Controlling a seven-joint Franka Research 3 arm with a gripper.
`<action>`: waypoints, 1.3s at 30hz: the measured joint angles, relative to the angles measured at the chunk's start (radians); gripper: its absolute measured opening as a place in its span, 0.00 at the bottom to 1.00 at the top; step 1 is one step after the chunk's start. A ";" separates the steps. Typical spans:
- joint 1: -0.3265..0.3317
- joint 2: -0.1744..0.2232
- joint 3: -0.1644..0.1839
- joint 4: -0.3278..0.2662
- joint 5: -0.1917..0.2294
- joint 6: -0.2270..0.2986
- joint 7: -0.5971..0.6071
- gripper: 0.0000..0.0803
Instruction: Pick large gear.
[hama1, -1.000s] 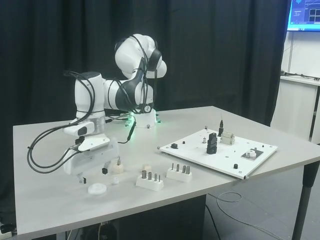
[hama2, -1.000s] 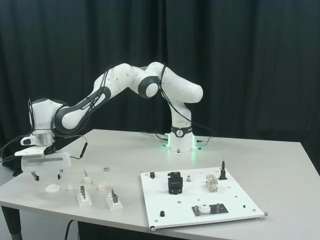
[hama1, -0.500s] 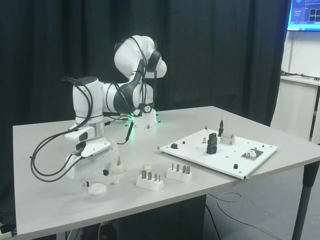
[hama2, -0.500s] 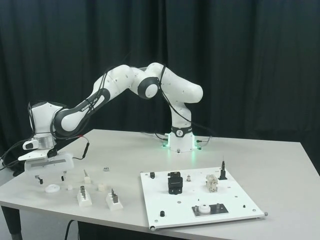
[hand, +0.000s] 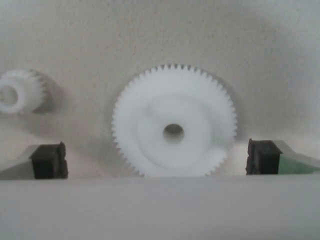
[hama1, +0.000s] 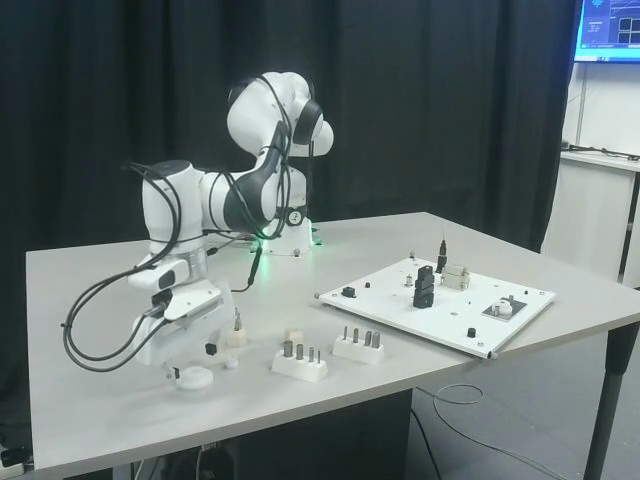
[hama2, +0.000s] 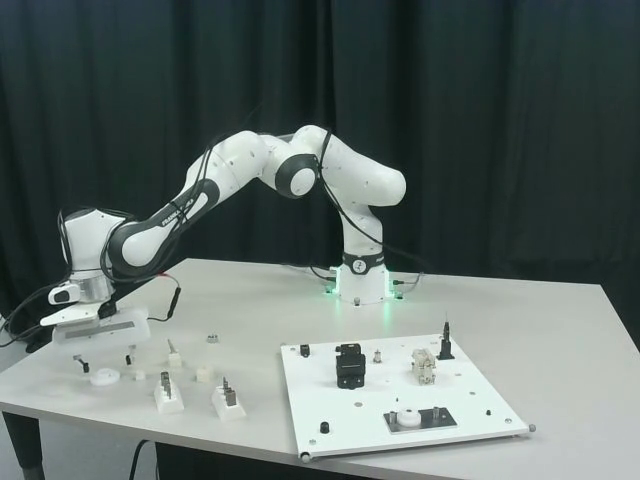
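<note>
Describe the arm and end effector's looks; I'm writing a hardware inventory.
The arm is white, with rounded segments and black joint bands. Black cables loop from the wrist. Its base glows green. The end effector has a white boxy body and two black fingertip pads.

Matt white plastic large gear (hand: 174, 121)

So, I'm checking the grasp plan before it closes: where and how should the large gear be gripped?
Grip the large gear by its toothed rim, at two opposite points, coming straight down from above. It lies flat on the grey table with its bore facing up, so only the rim offers parallel faces. The gripper is open, with a fingertip on each side of the rim. The small gear sits apart, clear of the fingers.
</note>
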 joint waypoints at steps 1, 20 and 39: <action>0.000 0.000 0.000 -0.003 0.004 0.002 -0.004 1.00; 0.000 0.000 -0.001 -0.032 0.055 0.076 -0.059 1.00; 0.000 0.008 -0.001 -0.033 0.086 0.096 -0.082 1.00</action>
